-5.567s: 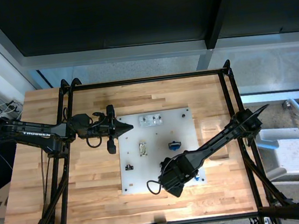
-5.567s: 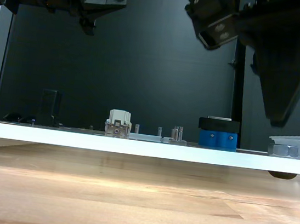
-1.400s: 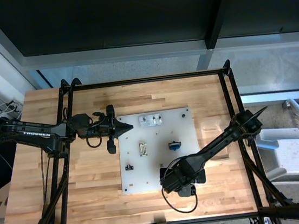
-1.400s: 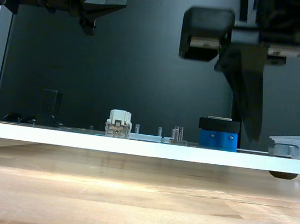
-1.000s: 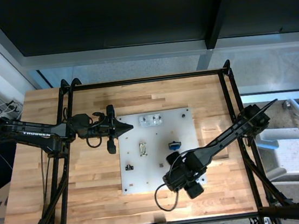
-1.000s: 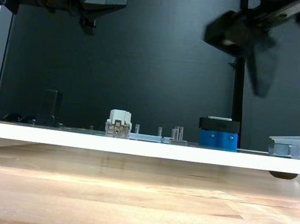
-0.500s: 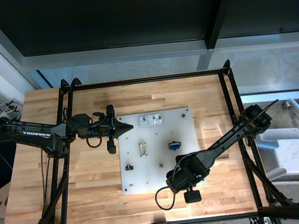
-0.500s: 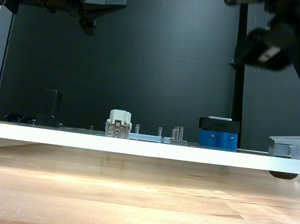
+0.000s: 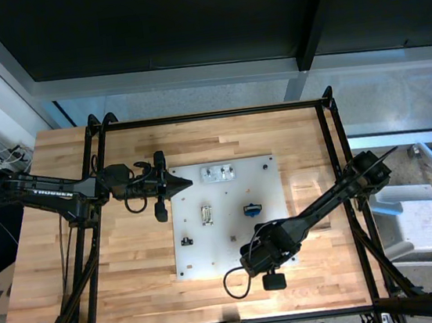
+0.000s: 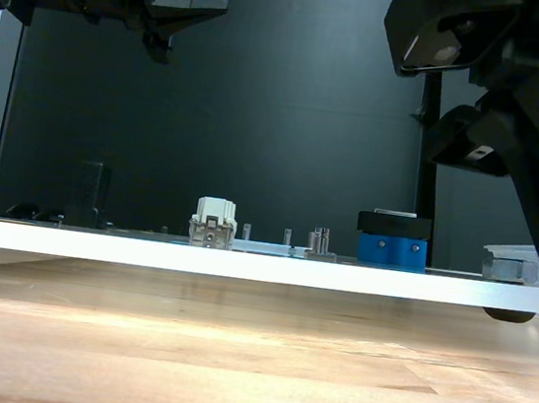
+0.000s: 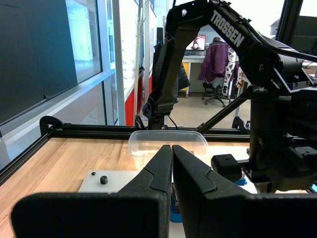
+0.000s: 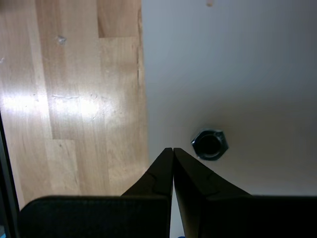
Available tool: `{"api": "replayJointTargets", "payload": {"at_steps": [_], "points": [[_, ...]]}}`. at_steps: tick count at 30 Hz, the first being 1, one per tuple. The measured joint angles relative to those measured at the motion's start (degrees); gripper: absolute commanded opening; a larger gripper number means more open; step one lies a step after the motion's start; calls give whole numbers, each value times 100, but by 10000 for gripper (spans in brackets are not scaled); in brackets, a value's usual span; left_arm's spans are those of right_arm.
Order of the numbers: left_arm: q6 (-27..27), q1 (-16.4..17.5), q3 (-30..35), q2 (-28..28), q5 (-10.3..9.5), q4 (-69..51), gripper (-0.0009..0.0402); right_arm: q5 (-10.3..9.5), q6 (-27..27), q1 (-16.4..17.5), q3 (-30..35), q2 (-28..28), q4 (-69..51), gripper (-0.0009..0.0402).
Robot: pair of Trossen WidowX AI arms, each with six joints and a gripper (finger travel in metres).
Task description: Unfasten the M12 fastener and place in the container
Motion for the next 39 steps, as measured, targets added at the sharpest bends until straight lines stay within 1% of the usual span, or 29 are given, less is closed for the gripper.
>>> {"api": "replayJointTargets", "payload": {"at_steps": [6,11,15,23,24,25,27,28,29,30,34,37,39], "points": [[0,0,2,-2,0,0,0,44,0,-22,-85,0,13,0],[0,0,0,-2,0,-2,0,44,0,-24,-146,2,11,0],[0,0,0,-2,0,-2,0,125,28,-22,-151,2,-4,0],[0,0,2,0,0,0,0,138,39,-22,-151,2,-13,0],[-2,0,0,0,0,0,0,190,37,-24,-151,2,-44,0],[0,0,2,-2,0,-2,0,369,37,-24,-151,-2,-131,0],[0,0,2,-2,-2,0,0,994,59,-17,-138,-13,-413,0],[-2,0,2,-2,-2,0,0,1215,92,-24,-107,-26,-566,0],[0,0,0,-2,0,0,0,1331,129,-35,-74,-44,-686,0],[0,0,2,0,0,-2,0,1390,146,-39,-42,-74,-774,0],[0,0,0,-2,-2,-2,0,1298,142,-11,-7,-190,-826,0],[0,0,0,-2,0,0,0,1060,122,-22,-7,-306,-820,0],[-2,0,2,-2,0,0,0,743,122,-33,-7,-382,-800,0]]}}
